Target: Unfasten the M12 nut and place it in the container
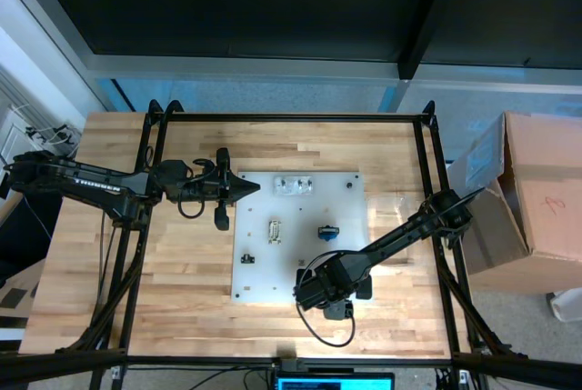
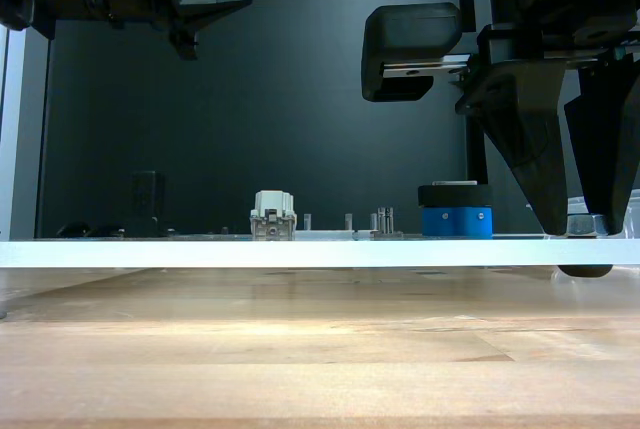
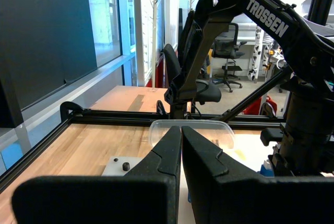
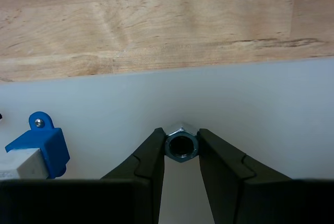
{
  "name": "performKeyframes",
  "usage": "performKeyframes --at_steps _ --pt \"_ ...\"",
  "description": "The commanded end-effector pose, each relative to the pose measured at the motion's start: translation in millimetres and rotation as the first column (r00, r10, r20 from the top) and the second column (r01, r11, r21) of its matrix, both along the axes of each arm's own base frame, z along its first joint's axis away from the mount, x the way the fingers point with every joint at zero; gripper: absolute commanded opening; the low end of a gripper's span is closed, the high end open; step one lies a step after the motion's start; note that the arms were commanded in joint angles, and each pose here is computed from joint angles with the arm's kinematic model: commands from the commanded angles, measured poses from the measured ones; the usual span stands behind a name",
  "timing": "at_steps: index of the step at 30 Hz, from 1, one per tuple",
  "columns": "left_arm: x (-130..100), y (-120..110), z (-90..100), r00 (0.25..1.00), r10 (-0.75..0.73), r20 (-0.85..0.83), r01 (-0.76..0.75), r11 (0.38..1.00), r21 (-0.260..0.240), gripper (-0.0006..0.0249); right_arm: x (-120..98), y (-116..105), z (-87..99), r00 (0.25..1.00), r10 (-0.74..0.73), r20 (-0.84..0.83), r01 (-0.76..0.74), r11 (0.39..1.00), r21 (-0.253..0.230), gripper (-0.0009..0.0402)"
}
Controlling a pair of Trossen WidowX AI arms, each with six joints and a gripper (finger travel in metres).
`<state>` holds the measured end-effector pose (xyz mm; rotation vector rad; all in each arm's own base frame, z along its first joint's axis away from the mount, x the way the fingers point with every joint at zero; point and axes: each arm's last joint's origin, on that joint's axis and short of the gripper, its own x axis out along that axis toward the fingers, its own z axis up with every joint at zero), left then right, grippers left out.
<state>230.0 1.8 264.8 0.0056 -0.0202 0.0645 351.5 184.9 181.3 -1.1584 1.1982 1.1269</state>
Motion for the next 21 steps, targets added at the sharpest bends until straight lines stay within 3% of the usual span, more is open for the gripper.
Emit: performKeyframes --at_steps 1,5,16,21 --pt "0 0 0.2 1.0 0.0 0.001 0.0 1.0 0.0 0.0 0 0 1.2 0.999 -0.052 -0.001 0.052 0.999 0.002 0.0012" --pt "0 0 0.2 1.0 0.0 0.001 0.0 1.0 0.0 0.0 -1 0 1.2 0.998 -0.067 -0.005 0.067 0.998 0.001 0.0048" --pt "0 0 0.2 1.0 0.0 0.001 0.0 1.0 0.0 0.0 -9 3 13.9 0.973 -0.23 -0.005 0.23 0.973 0.01 0.0219" --pt "0 0 0.0 1.0 0.0 0.0 0.0 1.0 0.0 0.0 -17 3 30.3 0.903 -0.43 0.001 0.429 0.902 0.037 0.0241"
